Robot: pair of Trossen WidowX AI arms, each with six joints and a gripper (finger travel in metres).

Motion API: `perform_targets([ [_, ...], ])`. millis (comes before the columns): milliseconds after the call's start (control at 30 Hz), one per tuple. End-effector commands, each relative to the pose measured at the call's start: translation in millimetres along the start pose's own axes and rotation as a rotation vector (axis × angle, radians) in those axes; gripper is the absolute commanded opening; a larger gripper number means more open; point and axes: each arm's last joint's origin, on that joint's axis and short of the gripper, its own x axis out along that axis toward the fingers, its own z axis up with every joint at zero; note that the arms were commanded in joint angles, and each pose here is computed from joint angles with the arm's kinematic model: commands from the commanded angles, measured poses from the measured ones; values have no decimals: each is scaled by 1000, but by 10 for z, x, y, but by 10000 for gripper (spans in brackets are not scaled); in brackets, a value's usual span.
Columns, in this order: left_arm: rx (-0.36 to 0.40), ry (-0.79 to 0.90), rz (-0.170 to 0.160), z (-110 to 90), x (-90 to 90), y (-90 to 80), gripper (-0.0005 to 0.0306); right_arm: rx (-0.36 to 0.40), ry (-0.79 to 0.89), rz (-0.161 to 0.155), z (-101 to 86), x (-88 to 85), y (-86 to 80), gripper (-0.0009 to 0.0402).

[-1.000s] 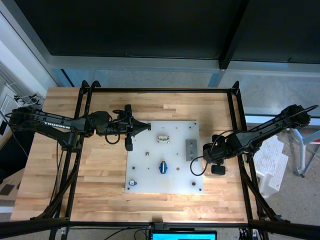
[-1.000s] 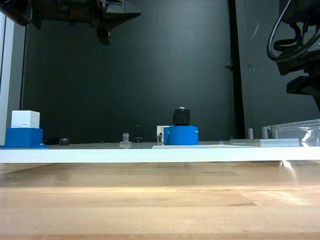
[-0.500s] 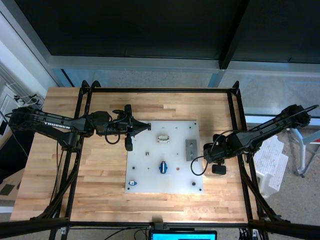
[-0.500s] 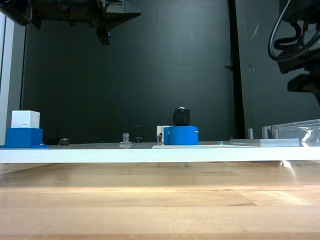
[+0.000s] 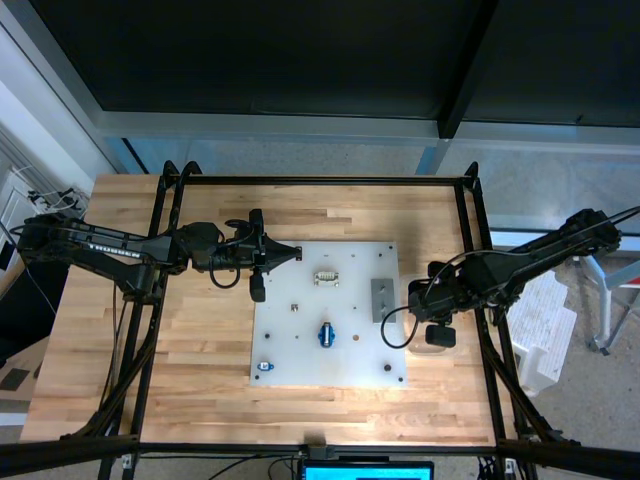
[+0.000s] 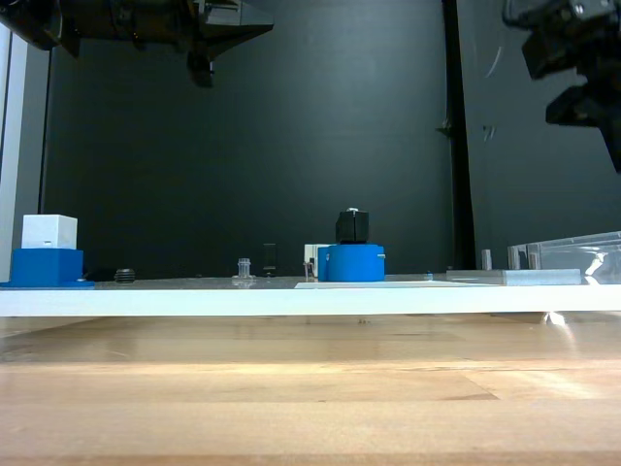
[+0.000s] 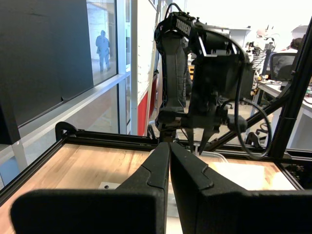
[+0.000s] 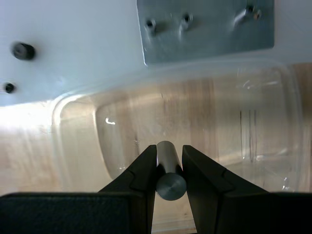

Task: Pick the 16mm cylinder and install on the taskboard

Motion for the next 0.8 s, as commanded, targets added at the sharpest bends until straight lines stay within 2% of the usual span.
perform_targets([
  [33,0,0,0,1,0,1,1,2,-17,9,28,-69,10,0],
  [167,0,-1,0,2,0,1,1,3,-28,15,44,-104,16,0],
  [800,0,-1,0,2,0,1,1,2,-27,7,39,-96,12,0],
])
